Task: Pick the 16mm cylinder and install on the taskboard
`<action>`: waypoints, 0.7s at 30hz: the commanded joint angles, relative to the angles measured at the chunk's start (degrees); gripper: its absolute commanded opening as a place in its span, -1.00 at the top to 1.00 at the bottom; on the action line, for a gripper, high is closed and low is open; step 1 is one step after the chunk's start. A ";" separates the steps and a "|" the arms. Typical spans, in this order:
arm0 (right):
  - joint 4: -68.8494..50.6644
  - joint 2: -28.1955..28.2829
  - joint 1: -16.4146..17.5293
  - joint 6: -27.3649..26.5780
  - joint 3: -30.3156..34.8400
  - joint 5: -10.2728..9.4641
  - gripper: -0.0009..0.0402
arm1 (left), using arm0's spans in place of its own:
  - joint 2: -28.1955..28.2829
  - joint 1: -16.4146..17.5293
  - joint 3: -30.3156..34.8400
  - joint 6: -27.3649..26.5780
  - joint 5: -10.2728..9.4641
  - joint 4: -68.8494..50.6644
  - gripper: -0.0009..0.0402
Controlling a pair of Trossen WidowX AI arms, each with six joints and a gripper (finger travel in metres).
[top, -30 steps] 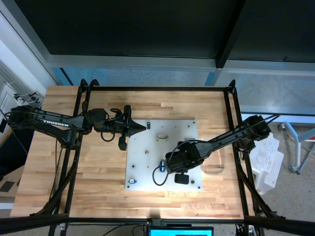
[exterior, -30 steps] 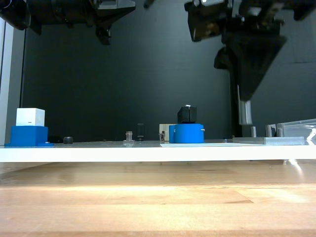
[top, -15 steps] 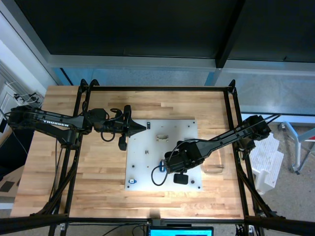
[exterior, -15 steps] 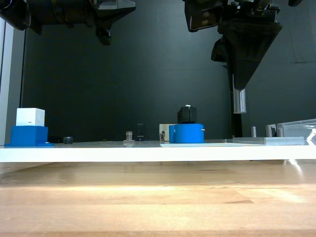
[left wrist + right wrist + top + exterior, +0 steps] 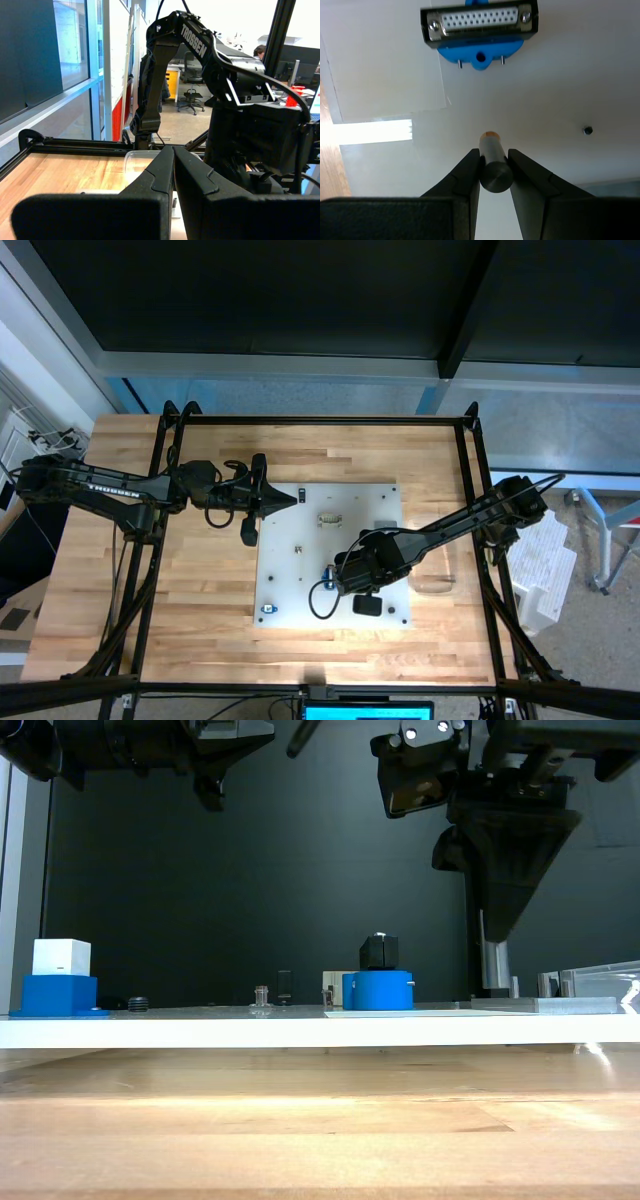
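The 16mm cylinder (image 5: 493, 161) is a short grey metal peg, held upright between the fingers of my right gripper (image 5: 493, 156). That gripper (image 5: 347, 575) hangs over the near middle of the white taskboard (image 5: 290, 585), just right of the blue connector (image 5: 328, 573). In the low view the cylinder (image 5: 493, 965) points straight down from the right gripper (image 5: 492, 932), its lower end close to the taskboard (image 5: 300, 1025). I cannot tell whether they touch. My left gripper (image 5: 290, 498) is shut and empty, hovering at the board's far left corner.
A clear plastic tray (image 5: 440, 575) lies just right of the board. On the board stand a beige connector (image 5: 327, 519), a small blue piece (image 5: 268, 610) near the front left corner, and a round blue fitting (image 5: 380, 990). A black frame surrounds the table.
My right gripper lifted the cylinder slightly half a second ago, and has now lowered it close to the board. The left arm has not moved.
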 commanded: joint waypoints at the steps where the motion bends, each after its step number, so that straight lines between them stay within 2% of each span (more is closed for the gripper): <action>1: 0.48 0.02 0.04 0.04 -0.57 0.15 0.93 | 0.00 0.00 0.02 0.00 0.00 0.02 0.96; 21: 2.82 0.02 0.15 0.04 -2.16 0.13 0.93 | 0.00 0.00 0.02 0.00 0.00 0.02 0.96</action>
